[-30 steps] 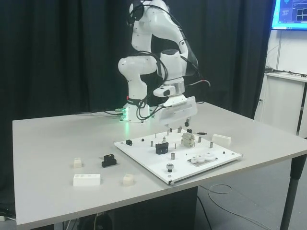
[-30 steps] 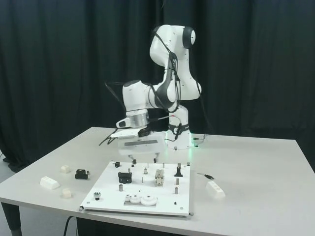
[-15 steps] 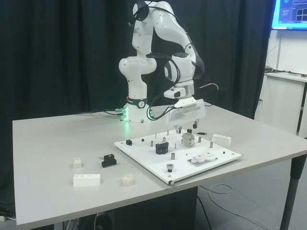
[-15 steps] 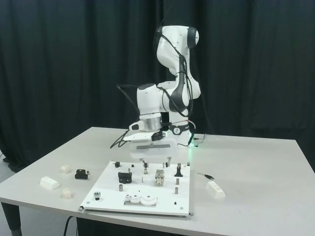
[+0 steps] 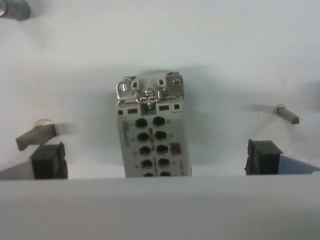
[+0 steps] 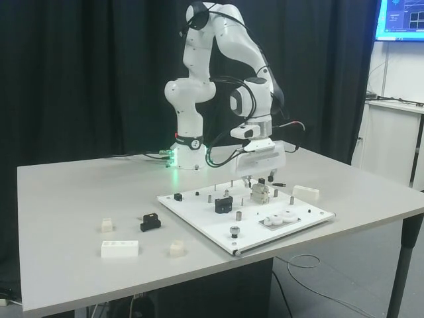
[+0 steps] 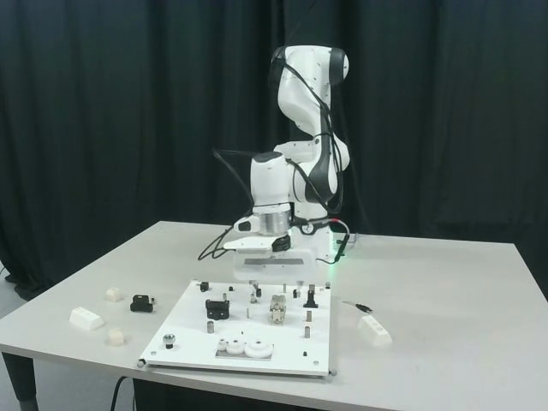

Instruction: Remove waterproof.

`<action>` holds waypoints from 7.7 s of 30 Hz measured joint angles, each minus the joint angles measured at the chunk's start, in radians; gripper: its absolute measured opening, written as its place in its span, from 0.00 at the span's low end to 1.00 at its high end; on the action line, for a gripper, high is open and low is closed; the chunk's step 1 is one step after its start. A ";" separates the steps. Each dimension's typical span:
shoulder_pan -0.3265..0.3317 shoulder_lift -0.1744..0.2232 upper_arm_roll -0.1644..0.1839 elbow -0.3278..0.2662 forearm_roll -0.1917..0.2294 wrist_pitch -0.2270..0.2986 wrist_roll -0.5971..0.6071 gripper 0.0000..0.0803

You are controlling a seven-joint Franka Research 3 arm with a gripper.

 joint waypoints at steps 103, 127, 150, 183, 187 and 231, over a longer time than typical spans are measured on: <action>0.020 0.078 -0.008 0.081 -0.109 -0.092 0.076 0.39; 0.020 0.079 -0.006 0.080 -0.108 -0.083 0.064 0.39; 0.019 0.076 -0.005 0.080 -0.106 -0.088 0.061 0.39; 0.018 0.075 -0.005 0.080 -0.104 -0.087 0.060 0.39; 0.018 0.074 -0.005 0.080 -0.104 -0.086 0.060 0.39; 0.017 0.066 -0.006 0.079 -0.103 -0.093 0.056 0.39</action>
